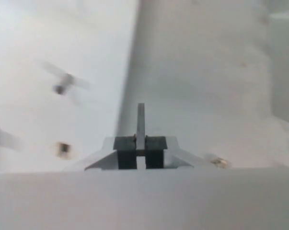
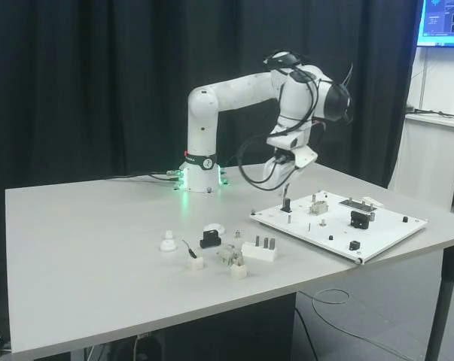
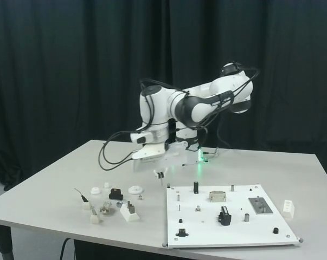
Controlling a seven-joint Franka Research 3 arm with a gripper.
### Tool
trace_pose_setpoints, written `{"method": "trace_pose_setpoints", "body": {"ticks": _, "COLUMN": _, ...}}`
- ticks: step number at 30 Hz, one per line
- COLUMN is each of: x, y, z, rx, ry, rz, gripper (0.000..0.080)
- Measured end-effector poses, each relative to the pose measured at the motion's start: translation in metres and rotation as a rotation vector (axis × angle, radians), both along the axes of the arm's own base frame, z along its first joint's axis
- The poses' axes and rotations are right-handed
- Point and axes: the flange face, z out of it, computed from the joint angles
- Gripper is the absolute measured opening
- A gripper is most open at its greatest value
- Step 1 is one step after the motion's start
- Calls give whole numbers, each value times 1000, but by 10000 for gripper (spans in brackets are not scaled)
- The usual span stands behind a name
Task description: Insert square peg 1.
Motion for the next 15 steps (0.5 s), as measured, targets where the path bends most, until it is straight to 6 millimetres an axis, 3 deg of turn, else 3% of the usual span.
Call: {"method": "trace_pose_setpoints", "body": {"ticks": 15, "x": -10, "y": 91, "z": 5, "rx": 4, "ry": 14, "rz": -30, "gripper": 35}}
